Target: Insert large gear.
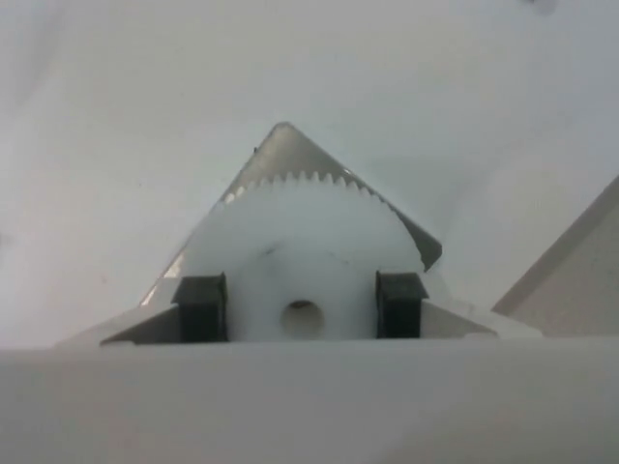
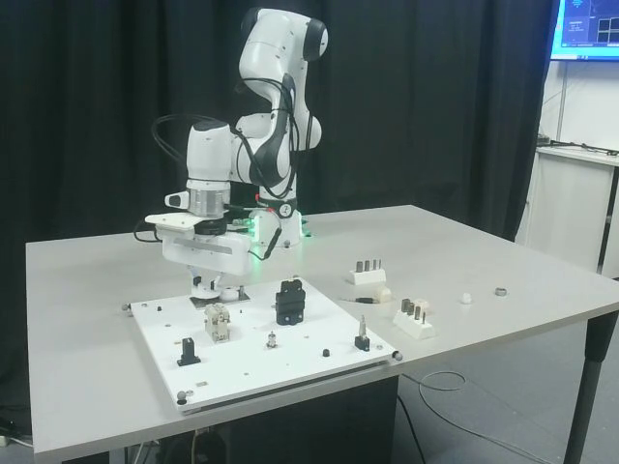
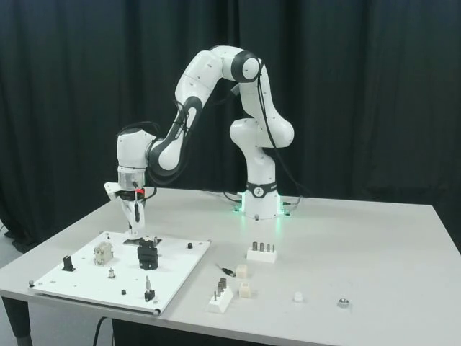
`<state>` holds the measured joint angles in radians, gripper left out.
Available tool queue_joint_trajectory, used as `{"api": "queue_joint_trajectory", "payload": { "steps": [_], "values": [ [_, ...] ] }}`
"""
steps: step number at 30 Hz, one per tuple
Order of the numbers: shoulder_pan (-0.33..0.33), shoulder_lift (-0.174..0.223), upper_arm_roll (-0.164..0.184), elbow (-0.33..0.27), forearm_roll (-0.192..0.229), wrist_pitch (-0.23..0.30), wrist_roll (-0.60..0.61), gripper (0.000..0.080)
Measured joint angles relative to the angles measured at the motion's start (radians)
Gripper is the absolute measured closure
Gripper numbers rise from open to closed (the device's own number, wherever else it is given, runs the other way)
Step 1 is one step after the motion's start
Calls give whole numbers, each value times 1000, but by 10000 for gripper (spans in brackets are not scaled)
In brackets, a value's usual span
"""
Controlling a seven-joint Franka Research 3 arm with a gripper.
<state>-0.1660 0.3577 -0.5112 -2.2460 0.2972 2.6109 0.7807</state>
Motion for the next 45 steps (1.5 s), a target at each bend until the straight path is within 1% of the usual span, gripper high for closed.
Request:
{"api": "queue_joint_trajectory", "payload": {
  "steps": [3, 15, 45],
  "values": [
    [0, 0, -1, -1, 15, 1, 0, 473],
    [0, 2, -4, -1, 52, 1, -1, 473],
    [0, 5, -5, 7, 51, -11, -49, 473]
  ]
}}
